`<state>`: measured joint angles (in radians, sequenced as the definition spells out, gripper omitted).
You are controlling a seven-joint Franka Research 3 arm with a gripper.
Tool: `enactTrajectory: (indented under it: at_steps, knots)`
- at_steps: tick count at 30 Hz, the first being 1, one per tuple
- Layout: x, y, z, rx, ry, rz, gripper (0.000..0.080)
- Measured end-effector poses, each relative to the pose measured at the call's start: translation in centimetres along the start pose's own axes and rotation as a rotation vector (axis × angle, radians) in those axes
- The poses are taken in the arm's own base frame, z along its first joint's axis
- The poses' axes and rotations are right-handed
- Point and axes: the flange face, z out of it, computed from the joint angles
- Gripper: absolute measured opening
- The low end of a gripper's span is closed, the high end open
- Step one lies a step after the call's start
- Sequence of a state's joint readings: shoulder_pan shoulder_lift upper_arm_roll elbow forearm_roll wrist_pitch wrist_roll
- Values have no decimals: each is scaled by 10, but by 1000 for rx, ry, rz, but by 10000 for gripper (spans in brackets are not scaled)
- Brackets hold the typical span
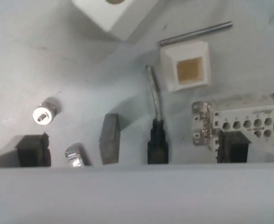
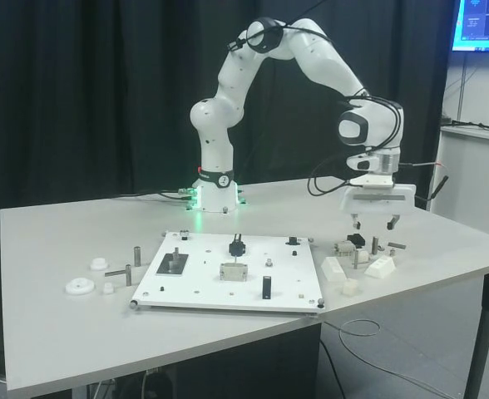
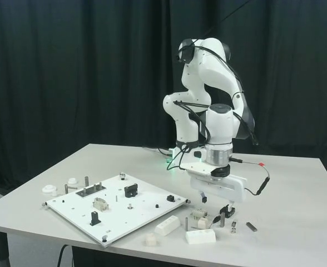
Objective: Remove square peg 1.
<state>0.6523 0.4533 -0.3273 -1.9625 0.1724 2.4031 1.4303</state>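
Two open fingers (image 1: 33, 150) over square peg (image 1: 110, 138)

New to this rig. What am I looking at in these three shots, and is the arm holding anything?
It is a white robot arm with seven joints, bolted on a grey table. At its end sits a gripper with two fingers.

Two pictures come from cameras standing in the room, each from a different side. The third comes from a camera on the arm's wrist, looking down past the two black fingertips.

On the table lies a white board with small fixtures on it. Beside the board, under the gripper, loose parts are scattered: a white block with a square hole, a thin metal rod, a grey square peg, a black plug with a cable and a multi-pin connector.

The gripper hangs open above these parts and holds nothing.
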Motion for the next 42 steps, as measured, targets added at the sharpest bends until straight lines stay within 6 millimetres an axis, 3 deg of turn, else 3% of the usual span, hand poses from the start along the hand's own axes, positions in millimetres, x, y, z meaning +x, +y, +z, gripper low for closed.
enactTrajectory:
  at_steps: [11, 18, 26, 42]
  knots:
    - [23, 1, -9, -4, 45, -1, 800]
    - [57, 11, -18, -44, 97, 9, 800]
    - [118, 36, -28, -78, 143, 67, 800]
    - [253, 112, -38, -23, 168, 178, 800]
